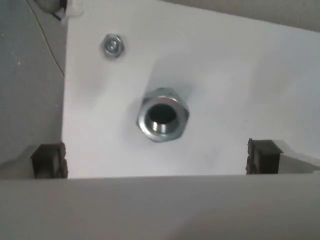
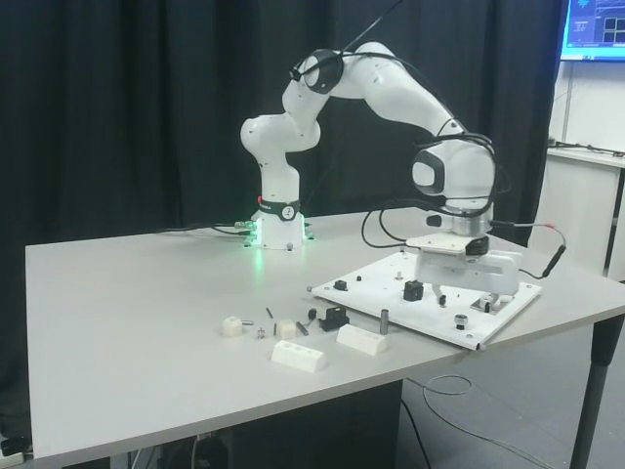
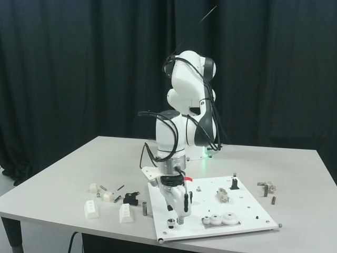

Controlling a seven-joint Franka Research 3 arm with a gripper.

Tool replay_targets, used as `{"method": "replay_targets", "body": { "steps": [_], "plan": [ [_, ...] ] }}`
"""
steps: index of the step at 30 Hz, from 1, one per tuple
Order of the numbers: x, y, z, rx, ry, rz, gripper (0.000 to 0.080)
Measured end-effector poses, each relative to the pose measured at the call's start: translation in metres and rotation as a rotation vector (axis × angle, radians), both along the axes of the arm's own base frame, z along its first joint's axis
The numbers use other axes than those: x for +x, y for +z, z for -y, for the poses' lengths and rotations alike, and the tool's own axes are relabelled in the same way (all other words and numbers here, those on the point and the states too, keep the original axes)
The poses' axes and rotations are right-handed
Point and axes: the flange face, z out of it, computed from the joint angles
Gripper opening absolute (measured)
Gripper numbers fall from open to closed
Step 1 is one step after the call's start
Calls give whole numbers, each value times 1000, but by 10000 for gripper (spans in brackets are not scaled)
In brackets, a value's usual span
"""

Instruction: Remove bolt 4.

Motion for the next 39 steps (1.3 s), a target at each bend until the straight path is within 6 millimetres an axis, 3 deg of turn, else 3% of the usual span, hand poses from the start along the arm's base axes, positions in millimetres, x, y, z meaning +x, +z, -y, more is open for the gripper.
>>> {"method": "replay_targets", "body": {
  "steps": [18,39],
  "plan": [
    [14,-16,2,-8,-91,1,800],
    [12,-22,4,-21,-87,-23,800]
  ]
}}
